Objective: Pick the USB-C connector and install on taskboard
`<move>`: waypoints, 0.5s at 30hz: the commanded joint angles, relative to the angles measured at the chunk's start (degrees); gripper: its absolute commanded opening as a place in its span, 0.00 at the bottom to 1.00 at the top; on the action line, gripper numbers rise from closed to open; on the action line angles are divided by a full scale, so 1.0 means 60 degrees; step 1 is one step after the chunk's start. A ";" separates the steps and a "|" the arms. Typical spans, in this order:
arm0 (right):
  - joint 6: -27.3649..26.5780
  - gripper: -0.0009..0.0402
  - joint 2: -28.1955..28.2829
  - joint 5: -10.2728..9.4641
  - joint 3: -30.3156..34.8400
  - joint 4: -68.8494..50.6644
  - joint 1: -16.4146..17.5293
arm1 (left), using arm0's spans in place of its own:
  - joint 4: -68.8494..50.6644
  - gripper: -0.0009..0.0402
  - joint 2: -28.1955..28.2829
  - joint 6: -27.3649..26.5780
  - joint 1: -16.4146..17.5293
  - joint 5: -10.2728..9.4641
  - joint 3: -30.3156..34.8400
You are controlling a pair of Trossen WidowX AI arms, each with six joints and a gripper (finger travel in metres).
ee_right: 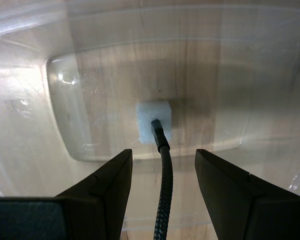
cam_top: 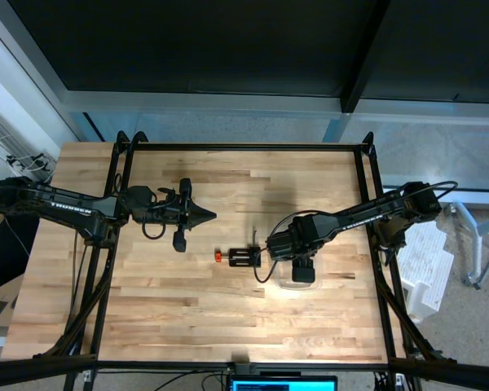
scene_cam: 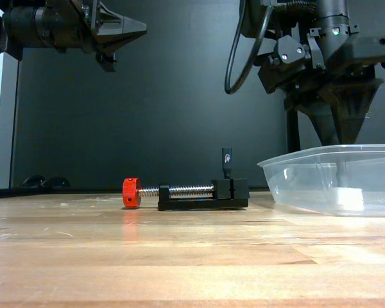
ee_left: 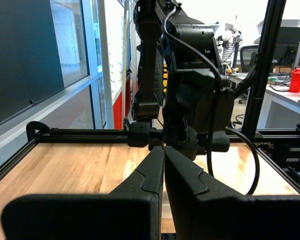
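USB-C connector (ee_right: 157,130), right wrist view: inside clear tray (ee_right: 25,100), tip resting on white piece (ee_right: 162,111), long axis running straight out ahead of right hand (ee_right: 163,156). Hand gaping wide either side of the cable, gripping nothing.

Low view, right of frame: right hand (scene_cam: 339,138) pointing down into tray, connector (scene_cam: 339,172) seemingly upright beneath it. Taskboard (scene_cam: 202,196) on worktop (scene_cam: 179,256), just left of tray.

High view: right hand (cam_top: 303,273) nearer by far. Left hand (cam_top: 204,215) well apart, left of centre.

Left wrist view: left hand (ee_left: 164,170) pinched closed, empty.

Wooden table (cam_top: 187,318), black taskboard (cam_top: 243,257) and clear tray (scene_cam: 308,186) resting on it
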 commanded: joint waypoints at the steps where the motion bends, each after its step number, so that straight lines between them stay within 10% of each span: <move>1: -0.0080 0.44 0.0131 0.0000 -0.0073 0.0036 -0.0025 | 0.0000 0.02 0.0000 0.0000 0.0004 0.0004 0.0000; 15: -0.0127 0.44 0.0291 -0.0040 -0.0572 0.0900 -0.0040 | 0.0000 0.02 0.0000 0.0000 0.0000 0.0004 0.0000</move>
